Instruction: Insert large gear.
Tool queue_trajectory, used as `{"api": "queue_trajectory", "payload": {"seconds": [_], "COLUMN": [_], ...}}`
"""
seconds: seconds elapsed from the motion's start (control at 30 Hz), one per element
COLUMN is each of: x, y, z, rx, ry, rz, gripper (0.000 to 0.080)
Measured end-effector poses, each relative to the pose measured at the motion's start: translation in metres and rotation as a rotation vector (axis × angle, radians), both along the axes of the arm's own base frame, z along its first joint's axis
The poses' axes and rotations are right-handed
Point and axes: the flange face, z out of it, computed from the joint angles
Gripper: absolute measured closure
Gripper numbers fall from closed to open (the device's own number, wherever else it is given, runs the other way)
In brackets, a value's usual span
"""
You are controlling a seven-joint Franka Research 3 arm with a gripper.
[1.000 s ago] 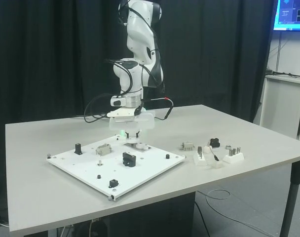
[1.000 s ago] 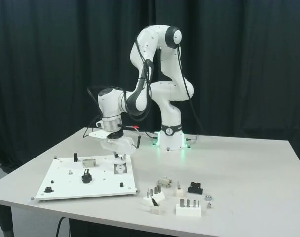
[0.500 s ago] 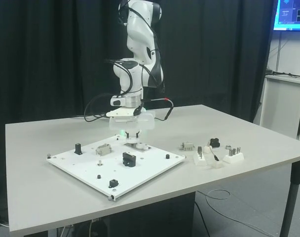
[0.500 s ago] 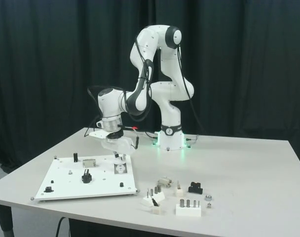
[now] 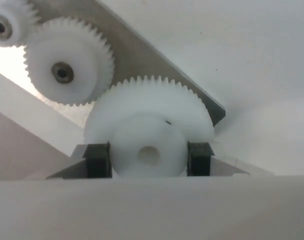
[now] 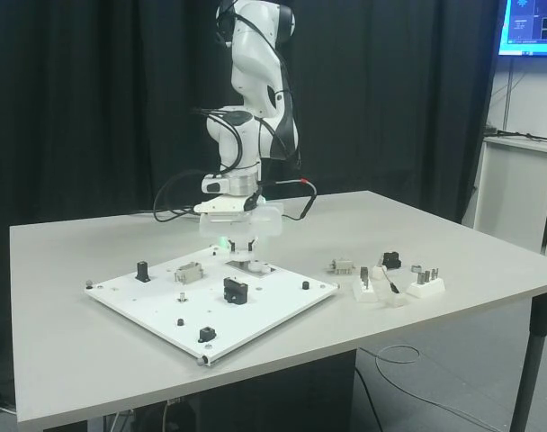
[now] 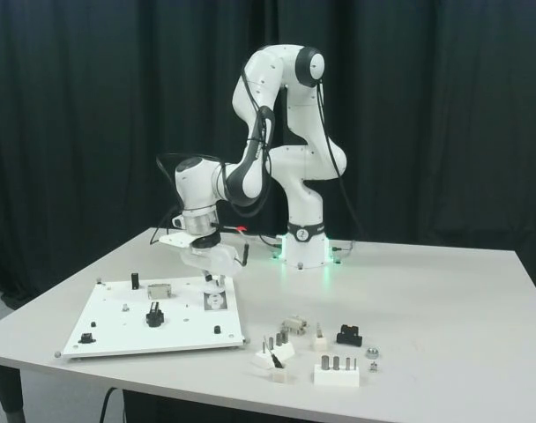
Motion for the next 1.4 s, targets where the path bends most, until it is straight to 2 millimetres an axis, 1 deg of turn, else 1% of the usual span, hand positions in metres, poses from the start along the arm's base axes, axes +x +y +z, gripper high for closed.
{"api": "queue_trajectory", "payload": {"seconds": [0.43,0.67,1.1,1.27,1.4], "x": [0.0025,0.0025,0.0027,0.0028,0.0027], "y": [0.0032,0.0026,0.0032,0.0035,0.0035], "z": [-0.0001,-0.0001,-0.0001,-0.0001,-0.0002], "rx": [-0.009,-0.009,-0.026,-0.025,-0.018], "ry": [0.010,0.012,0.025,0.025,0.020], "rz": [0.095,0.085,-0.064,-0.053,0.018], "gripper": [0.0475,0.0475,0.0475,0.0475,0.0475]}}
